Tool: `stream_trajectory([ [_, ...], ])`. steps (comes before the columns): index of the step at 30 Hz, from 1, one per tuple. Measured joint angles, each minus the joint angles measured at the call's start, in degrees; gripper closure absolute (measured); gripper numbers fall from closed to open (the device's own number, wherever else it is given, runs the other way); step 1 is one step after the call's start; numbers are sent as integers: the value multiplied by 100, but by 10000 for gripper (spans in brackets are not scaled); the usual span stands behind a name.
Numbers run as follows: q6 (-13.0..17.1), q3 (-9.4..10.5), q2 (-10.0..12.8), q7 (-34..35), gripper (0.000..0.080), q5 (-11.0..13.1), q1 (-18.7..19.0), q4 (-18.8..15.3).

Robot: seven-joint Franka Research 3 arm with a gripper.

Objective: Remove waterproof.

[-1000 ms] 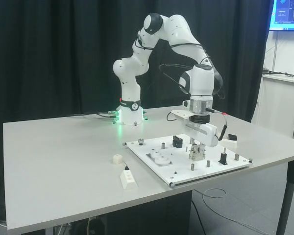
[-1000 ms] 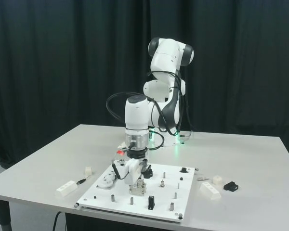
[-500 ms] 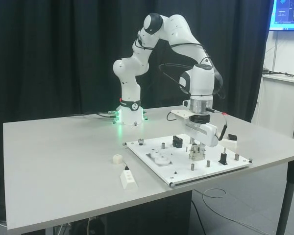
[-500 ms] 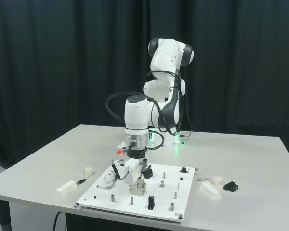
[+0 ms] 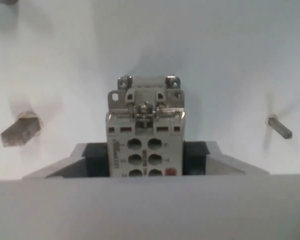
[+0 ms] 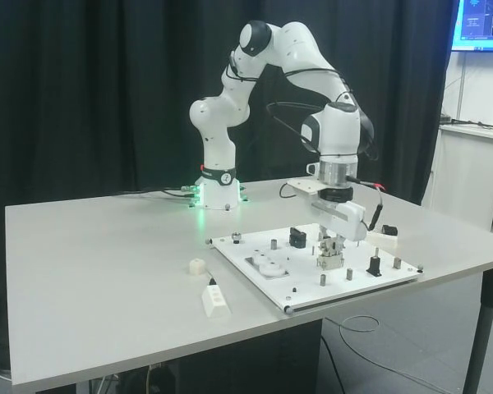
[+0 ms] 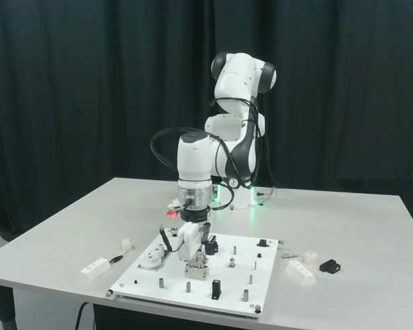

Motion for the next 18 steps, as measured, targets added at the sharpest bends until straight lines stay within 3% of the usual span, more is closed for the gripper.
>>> stream_trajectory([
  [12, -564, -84, -343, 0, 492, -193, 3, 118],
  [18, -698, -91, -425, 1, 492, -196, 4, 126],
])
